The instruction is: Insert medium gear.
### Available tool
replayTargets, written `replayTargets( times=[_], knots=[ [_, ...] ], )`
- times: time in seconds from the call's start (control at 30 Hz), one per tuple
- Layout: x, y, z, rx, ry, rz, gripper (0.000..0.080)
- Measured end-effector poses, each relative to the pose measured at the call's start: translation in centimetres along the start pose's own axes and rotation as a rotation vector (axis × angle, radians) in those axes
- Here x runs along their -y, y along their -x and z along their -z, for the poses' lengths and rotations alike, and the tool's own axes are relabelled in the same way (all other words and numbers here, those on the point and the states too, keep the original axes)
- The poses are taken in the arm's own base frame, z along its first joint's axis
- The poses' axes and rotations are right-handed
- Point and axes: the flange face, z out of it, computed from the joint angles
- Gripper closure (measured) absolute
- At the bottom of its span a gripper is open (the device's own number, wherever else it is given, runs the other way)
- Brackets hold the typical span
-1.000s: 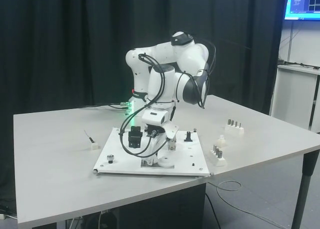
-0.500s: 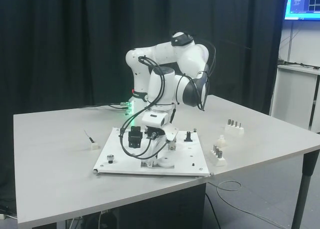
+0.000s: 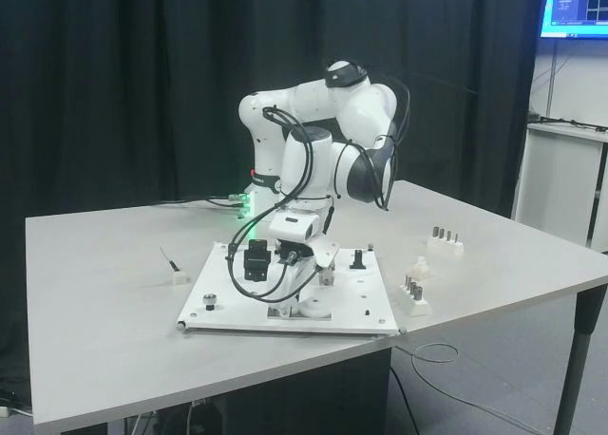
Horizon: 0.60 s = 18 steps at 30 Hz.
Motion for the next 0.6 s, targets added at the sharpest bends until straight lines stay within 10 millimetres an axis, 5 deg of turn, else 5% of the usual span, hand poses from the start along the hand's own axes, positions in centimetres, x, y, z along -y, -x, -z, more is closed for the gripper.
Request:
replayTargets(
  times=[0.27,0.3,0.47,0.5,0.6],
  knots=[
    [0.0,-0.1,0.2,-0.004,0.006,-0.021,0.0406],
    [0.0,-0.1,0.3,-0.005,0.008,-0.021,0.0178],
    [0.1,-0.3,1.5,-0.015,0.024,-0.026,0.0178],
    [0.1,-0.3,1.8,-0.015,0.027,-0.027,0.0041],
    [0.2,-0.4,2.7,-0.018,0.034,-0.032,0.0041]
  ],
)
